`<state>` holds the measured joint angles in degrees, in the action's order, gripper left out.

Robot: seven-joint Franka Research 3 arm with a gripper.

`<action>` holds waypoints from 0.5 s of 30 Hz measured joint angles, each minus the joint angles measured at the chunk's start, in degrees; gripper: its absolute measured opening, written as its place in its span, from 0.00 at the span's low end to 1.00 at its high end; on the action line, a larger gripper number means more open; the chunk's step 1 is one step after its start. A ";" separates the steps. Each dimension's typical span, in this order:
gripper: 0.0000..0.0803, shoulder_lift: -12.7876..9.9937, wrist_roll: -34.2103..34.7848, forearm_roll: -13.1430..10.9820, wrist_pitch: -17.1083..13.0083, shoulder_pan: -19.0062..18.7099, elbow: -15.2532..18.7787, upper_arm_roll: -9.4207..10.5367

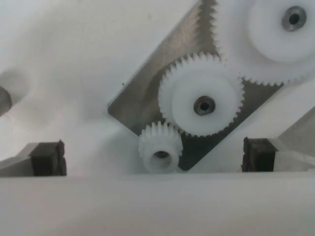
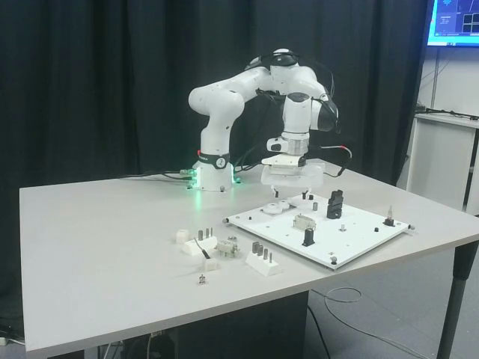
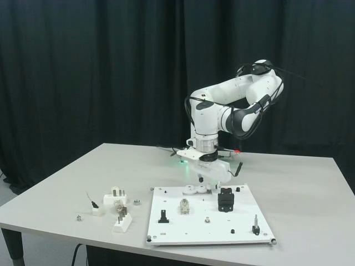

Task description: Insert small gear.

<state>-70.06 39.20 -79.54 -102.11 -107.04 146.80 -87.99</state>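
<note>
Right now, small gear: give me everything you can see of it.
The small gear is white, plastic-looking, with fine teeth around a raised hub and a dark centre bore. It sits flat at the corner of the grey metal plate, apparently on its shaft. Its teeth meet those of the medium gear. The gripper is open, its black pads on either side and clear of the gear.

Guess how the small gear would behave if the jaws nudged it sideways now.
The small gear looks like rigid white plastic, so probably stiff and light. It sits on the grey plate, teeth against the middle gear, so a sideways nudge would likely turn it rather than slide it. Its toothed rim should resist slipping.
</note>
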 joint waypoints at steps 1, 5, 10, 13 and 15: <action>0.99 0.00 0.09 0.00 -0.08 0.00 0.00 0.04; 0.99 0.00 0.56 0.00 -0.42 0.02 0.00 0.18; 0.66 0.00 0.69 -0.01 -0.81 0.05 0.00 0.35; 0.66 0.00 0.69 -0.10 -0.88 0.07 0.00 0.43; 0.46 0.00 0.69 -0.16 -0.92 0.07 0.00 0.48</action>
<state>-70.06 39.89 -79.70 -103.02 -106.96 146.80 -87.51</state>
